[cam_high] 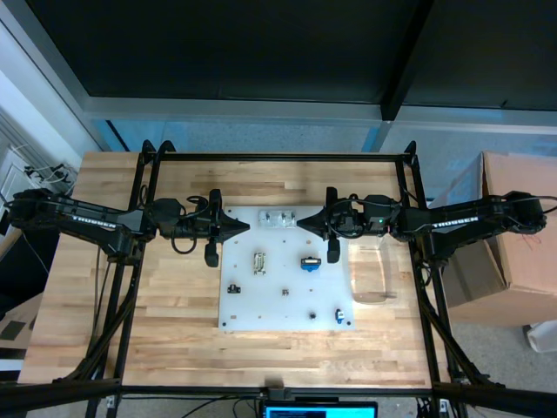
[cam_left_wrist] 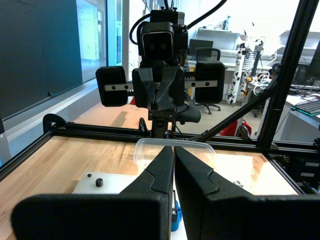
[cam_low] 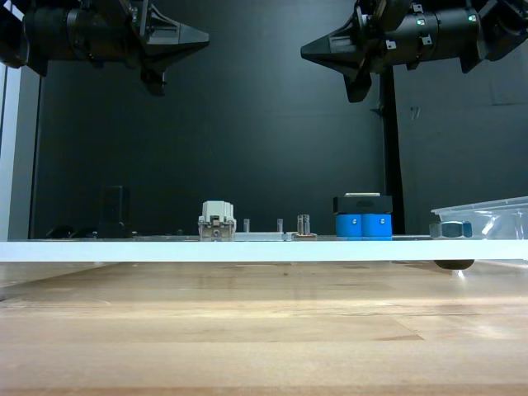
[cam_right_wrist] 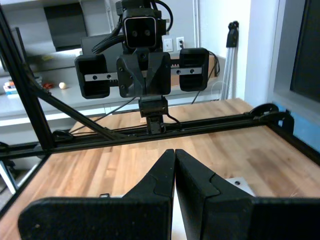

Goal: Unfasten the M12 nut and place it in the container

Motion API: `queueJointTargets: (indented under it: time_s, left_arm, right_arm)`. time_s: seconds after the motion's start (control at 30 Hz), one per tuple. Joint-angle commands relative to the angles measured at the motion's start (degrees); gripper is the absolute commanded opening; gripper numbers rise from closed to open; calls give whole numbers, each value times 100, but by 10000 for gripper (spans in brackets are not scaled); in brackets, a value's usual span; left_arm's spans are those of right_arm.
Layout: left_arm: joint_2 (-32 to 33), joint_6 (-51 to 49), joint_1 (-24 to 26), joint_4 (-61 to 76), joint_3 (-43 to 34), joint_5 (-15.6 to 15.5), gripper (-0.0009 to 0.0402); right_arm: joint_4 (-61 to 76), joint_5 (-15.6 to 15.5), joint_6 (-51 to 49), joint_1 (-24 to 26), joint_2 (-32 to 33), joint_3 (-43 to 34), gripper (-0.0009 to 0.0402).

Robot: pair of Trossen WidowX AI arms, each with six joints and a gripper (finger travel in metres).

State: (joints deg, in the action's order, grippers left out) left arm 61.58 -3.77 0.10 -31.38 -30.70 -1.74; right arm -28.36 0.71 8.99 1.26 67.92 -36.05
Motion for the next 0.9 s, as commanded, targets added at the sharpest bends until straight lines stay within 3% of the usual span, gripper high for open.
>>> queueJointTargets:
  time_s: [0.03,0.4,0.9]
  left_arm:
    - [2,2,-2,0,-2,0,0]
    - [2,2,0,-2,-2,0,0]
    - [2,2,-2,0,-2,0,0]
  right_arm:
    - [726,-76,208,-105,2,-284,0]
    - [4175,177,616,-944,146,-1574,0]
    - [6911,170,1985,-1856,1661,-3410,0]
